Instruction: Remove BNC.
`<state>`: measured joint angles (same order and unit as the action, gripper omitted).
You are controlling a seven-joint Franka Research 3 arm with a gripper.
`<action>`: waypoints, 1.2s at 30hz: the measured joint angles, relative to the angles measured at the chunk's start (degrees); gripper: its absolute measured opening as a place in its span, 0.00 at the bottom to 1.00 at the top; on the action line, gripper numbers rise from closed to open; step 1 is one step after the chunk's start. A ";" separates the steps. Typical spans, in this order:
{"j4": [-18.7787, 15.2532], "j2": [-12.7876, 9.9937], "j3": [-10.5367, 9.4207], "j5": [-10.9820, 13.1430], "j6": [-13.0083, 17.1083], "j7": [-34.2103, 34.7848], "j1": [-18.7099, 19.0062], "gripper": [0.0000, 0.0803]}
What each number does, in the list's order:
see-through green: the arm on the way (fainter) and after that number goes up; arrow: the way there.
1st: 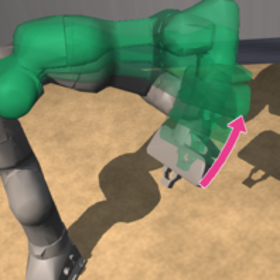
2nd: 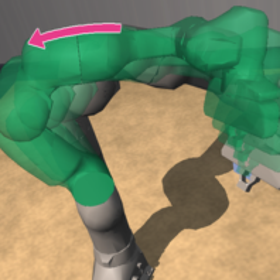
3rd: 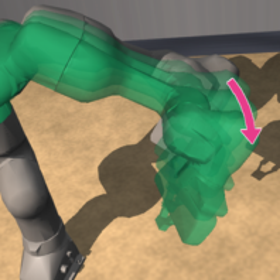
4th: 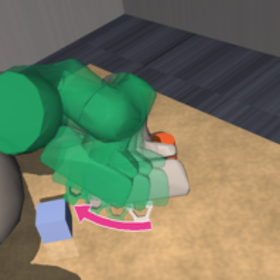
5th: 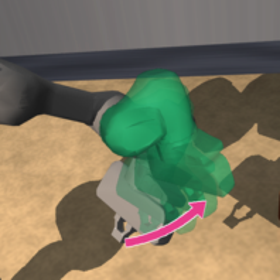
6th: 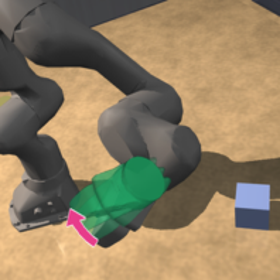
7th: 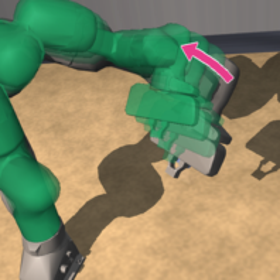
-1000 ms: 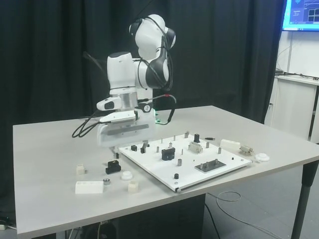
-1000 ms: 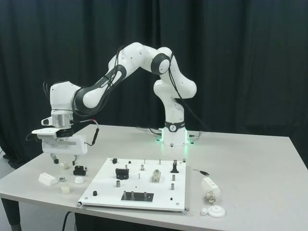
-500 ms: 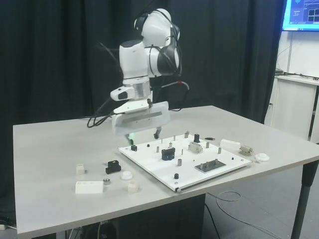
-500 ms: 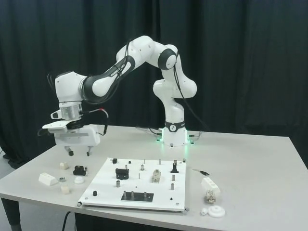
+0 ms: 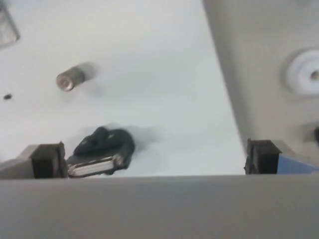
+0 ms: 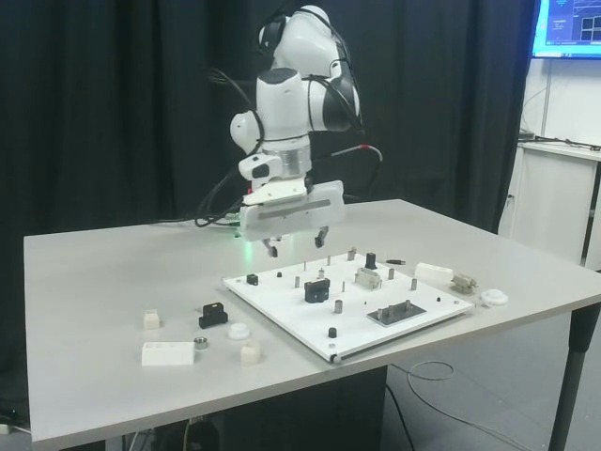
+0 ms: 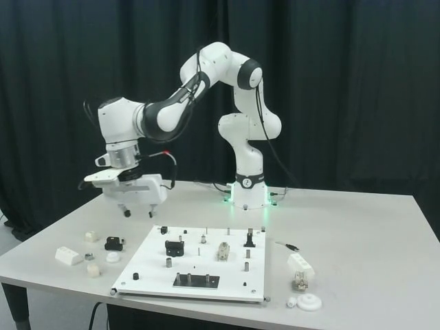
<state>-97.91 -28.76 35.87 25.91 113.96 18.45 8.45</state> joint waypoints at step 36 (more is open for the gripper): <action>-27.43 13.06 -0.03 -6.10 22.49 35.08 13.72 1.00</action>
<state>-125.34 -15.70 35.84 19.81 136.45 53.53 22.17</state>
